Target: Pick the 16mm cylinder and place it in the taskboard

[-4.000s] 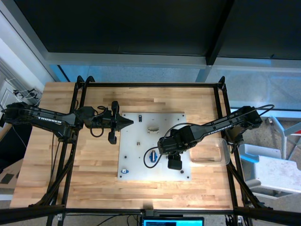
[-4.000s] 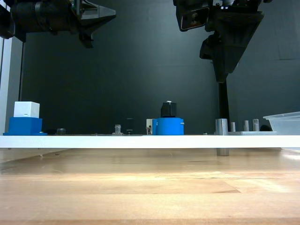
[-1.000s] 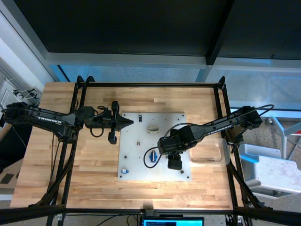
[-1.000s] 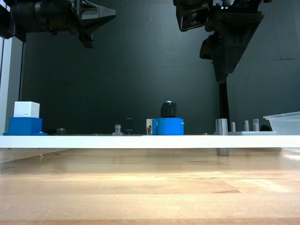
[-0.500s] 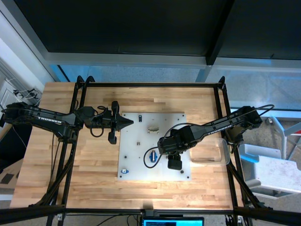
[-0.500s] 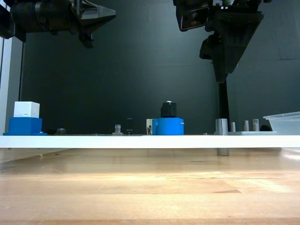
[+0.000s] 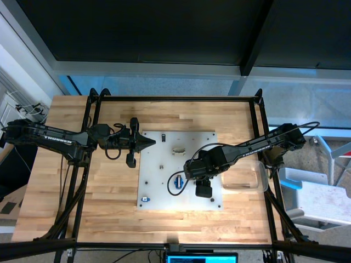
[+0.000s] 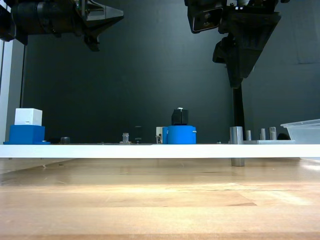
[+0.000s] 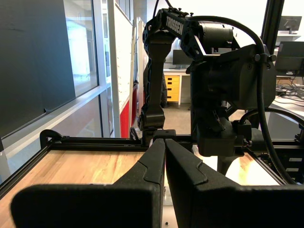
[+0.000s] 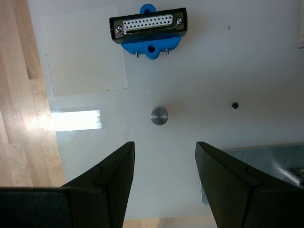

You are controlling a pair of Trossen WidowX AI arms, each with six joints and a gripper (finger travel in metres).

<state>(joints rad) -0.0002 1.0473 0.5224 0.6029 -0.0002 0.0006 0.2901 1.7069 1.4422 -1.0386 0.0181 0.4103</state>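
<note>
Robotics lab: framed workbench (image 7: 109, 192), glass partitions (image 9: 81, 50)

Both arms, the left arm (image 7: 49, 137) and the right arm (image 7: 258, 143), are finished in matt black. White TROSSEN lettering (image 7: 55, 138) is carried along the left arm's long link (the same word is read on the right arm's upper link). A thick black cable (image 9: 260, 90) is looped over the right arm's boxy wrist housing. The left gripper (image 9: 165, 142), high by the taskboard's (image 7: 164, 186) left edge, is formed of 2 tapered wedge fingers pressed together. The right gripper (image 10: 164, 144), above the taskboard, is made of 2 broad fingers set apart.
</note>
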